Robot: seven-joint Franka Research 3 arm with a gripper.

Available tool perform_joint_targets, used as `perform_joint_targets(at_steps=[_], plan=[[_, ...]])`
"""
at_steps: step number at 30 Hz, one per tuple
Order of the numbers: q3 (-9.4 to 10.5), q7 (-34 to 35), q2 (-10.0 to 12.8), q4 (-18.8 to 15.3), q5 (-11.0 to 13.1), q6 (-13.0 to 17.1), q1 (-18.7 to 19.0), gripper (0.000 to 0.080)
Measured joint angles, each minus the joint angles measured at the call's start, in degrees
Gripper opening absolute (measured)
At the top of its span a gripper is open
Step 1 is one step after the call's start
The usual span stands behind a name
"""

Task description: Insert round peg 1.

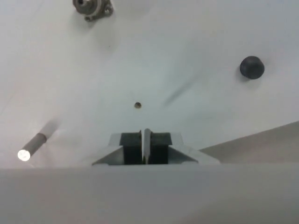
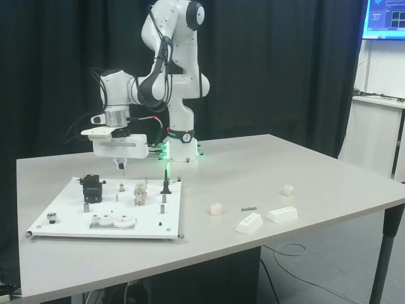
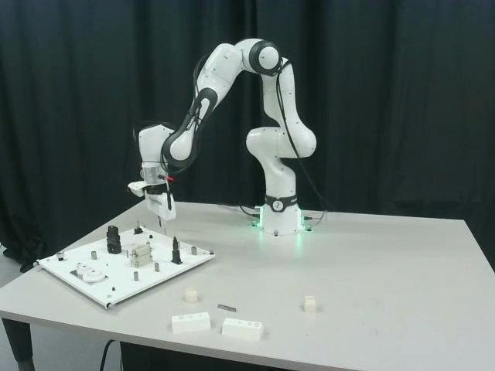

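My gripper (image 1: 145, 148) is shut on a thin grey round peg (image 1: 146, 142), which stands upright between the black pads (image 1: 131, 147). A small round hole (image 1: 137, 105) shows in the white board (image 1: 196, 42) a short way beyond the peg's tip. In the first room view the gripper (image 2: 121, 165) hangs over the far part of the board (image 2: 63, 197), with the peg tip a little above the surface. The second room view shows the gripper (image 3: 165, 219) above the board's far edge (image 3: 158, 236).
On the board stand a grey post (image 1: 32, 147), a black knob (image 1: 252, 67), a metal fitting (image 1: 92, 7) and a black block (image 2: 92, 188). Two white blocks (image 2: 250, 221), two small white cubes (image 2: 216, 208) and a dark pin (image 2: 248, 207) lie on the grey table (image 2: 304, 171).
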Motion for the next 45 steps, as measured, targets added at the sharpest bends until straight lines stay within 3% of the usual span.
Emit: perform_joint_targets(at_steps=[12, 24, 45], plan=[[0.35, -6.19, 2.47, -0.01, 5.09, 2.02, 0.0, 0.0034], [1.12, -9.52, 4.38, -0.12, 9.45, 2.06, 0.0, 0.0034], [1.2, -11.63, 4.79, -0.12, 11.65, 2.17, 0.09, 0.0034]])
